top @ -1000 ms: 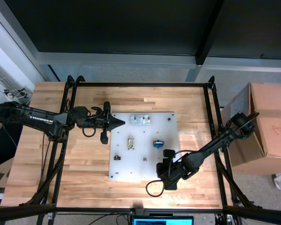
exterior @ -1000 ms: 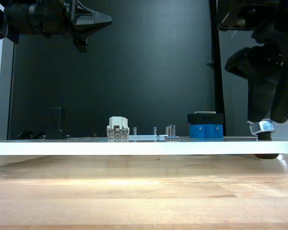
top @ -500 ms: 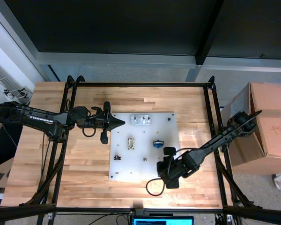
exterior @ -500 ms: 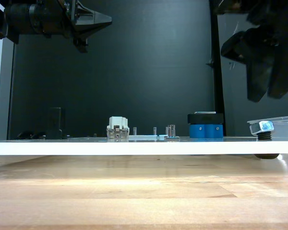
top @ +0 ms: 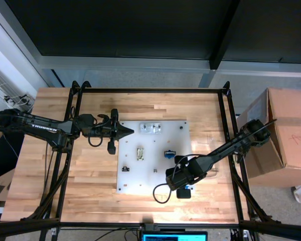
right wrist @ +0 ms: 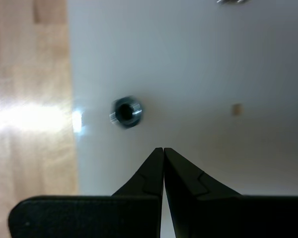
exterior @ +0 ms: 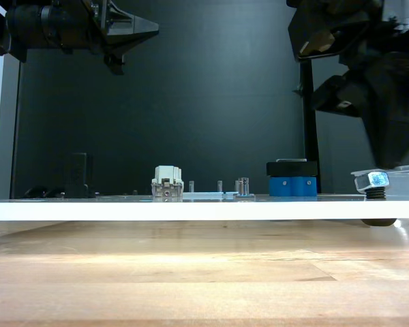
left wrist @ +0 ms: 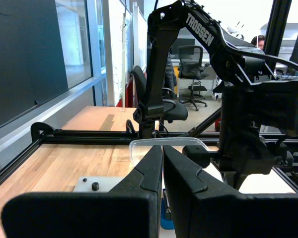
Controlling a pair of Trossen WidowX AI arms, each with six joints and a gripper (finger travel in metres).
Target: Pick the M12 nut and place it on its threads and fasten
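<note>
Nut (exterior: 377,179) is seated on stud (exterior: 375,193) at board's (top: 135,183) right; right gripper (right wrist: 163,148) is held above it, left gripper (top: 132,131) over board's left; all fingers are pressed together.

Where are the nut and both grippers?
nut (exterior: 376,180): low view, on its stud (exterior: 375,194), hex side.
left gripper (left wrist: 162,147): left wrist view, raised near board (top: 135,181), between fingertips.
right gripper (right wrist: 163,148): right wrist view, raised near nut, between fingertips.

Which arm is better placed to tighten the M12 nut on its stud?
Right. The right gripper, shut and empty, hovers just beside the nut on its stud; the left gripper hangs high over the board's far left edge.
</note>
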